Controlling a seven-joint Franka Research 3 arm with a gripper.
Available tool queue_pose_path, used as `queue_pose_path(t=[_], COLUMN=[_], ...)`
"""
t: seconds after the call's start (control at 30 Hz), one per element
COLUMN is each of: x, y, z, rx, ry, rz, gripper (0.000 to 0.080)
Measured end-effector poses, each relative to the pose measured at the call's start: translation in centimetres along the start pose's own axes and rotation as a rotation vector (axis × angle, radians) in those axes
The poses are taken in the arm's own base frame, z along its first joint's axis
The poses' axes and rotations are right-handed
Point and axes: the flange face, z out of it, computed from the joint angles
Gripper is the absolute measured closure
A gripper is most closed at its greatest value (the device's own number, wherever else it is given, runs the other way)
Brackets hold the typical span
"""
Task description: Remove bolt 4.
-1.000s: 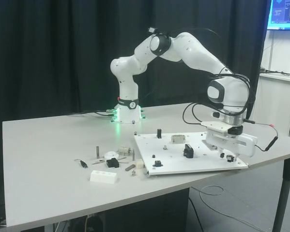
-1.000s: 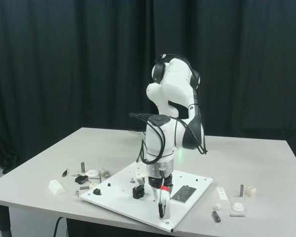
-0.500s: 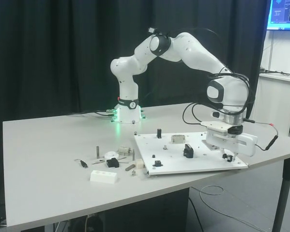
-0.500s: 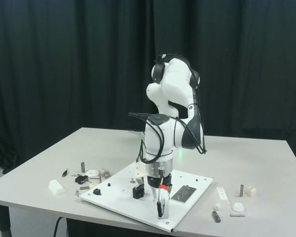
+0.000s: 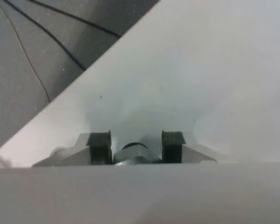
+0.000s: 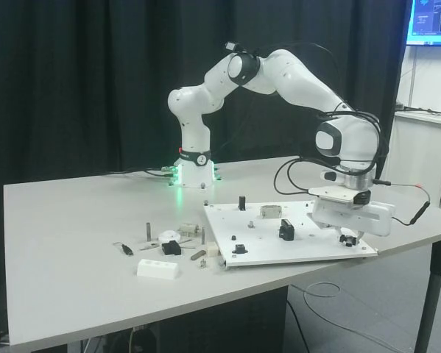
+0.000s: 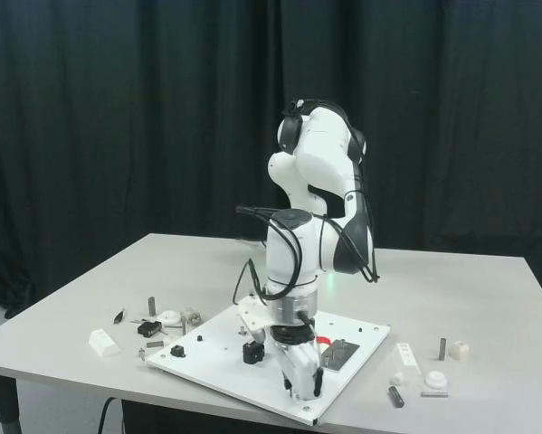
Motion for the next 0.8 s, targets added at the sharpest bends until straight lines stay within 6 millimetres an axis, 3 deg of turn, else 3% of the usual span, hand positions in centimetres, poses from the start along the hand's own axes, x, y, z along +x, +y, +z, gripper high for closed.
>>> queue_pose_path(t=[0.8], x=[-0.99], y=[0.12], z=[-0.06], rx=[0.021], ry=[0.039], rz=[-0.499], gripper=[0.0575])
